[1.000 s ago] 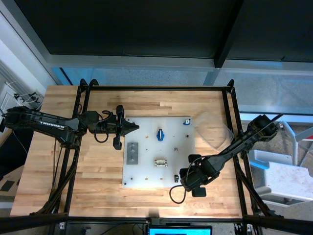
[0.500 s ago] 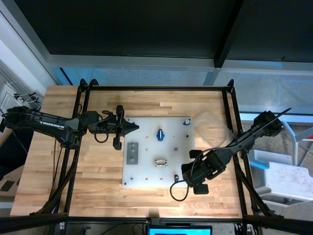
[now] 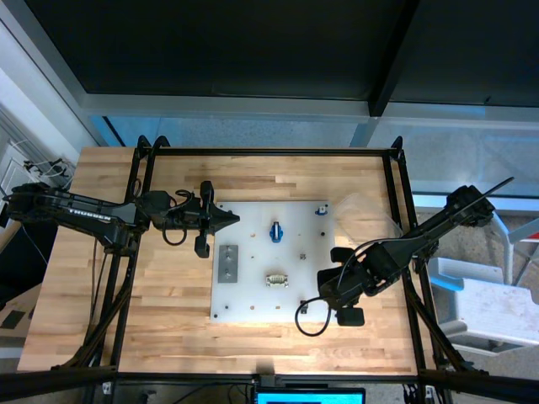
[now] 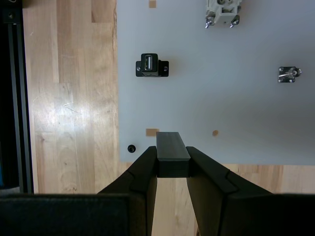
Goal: Pick the 16mm bar from the taskboard and place it in the container
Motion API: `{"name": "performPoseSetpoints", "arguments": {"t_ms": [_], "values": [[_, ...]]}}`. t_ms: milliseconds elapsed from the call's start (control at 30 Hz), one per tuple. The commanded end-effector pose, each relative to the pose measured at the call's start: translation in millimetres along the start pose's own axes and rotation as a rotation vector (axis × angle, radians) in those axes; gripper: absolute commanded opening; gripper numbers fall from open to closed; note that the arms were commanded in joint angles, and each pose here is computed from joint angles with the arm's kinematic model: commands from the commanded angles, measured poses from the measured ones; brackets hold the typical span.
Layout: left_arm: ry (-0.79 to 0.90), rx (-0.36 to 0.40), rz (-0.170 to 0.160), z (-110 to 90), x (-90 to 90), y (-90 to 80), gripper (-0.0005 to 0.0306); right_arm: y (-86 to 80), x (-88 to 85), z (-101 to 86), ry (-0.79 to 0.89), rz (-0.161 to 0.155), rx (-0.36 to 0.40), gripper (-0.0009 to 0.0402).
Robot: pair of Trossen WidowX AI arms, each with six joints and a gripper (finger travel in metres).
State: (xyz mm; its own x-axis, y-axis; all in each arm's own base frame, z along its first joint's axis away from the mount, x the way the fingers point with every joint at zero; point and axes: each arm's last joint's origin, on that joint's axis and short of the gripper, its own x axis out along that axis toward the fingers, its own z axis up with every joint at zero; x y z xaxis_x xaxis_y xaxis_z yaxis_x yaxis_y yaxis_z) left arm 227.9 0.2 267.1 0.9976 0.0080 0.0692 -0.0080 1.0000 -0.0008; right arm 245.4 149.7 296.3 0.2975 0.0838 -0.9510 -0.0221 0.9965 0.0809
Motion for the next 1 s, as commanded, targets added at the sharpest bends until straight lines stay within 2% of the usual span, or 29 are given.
{"name": "performPoseSetpoints", "arguments": {"t_ms": [33, 233, 433, 633, 1000], "values": [[-0.001, 0.0, 0.0, 0, 0.0, 0.1, 0.0, -2.8, -0.3, 1.1, -0.003, -0.002, 0.011, 0.0027], [-0.001, 0.0, 0.0, 0, 0.0, 0.1, 0.0, -22.2, -5.0, 6.3, -0.024, -0.014, 0.08, 0.0028], [-0.001, 0.0, 0.0, 0, 0.0, 0.0, 0.0, -46.0, -9.9, 8.3, -0.008, -0.049, 0.155, 0.0027], [-0.001, 0.0, 0.0, 0, 0.0, 0.1, 0.0, -78.0, -18.7, 9.1, 0.003, -0.093, 0.265, 0.0028], [-0.001, 0.0, 0.0, 0, 0.0, 0.0, 0.0, -129.7, -26.8, -7.0, -0.005, -0.149, 0.397, 0.0028]]}}
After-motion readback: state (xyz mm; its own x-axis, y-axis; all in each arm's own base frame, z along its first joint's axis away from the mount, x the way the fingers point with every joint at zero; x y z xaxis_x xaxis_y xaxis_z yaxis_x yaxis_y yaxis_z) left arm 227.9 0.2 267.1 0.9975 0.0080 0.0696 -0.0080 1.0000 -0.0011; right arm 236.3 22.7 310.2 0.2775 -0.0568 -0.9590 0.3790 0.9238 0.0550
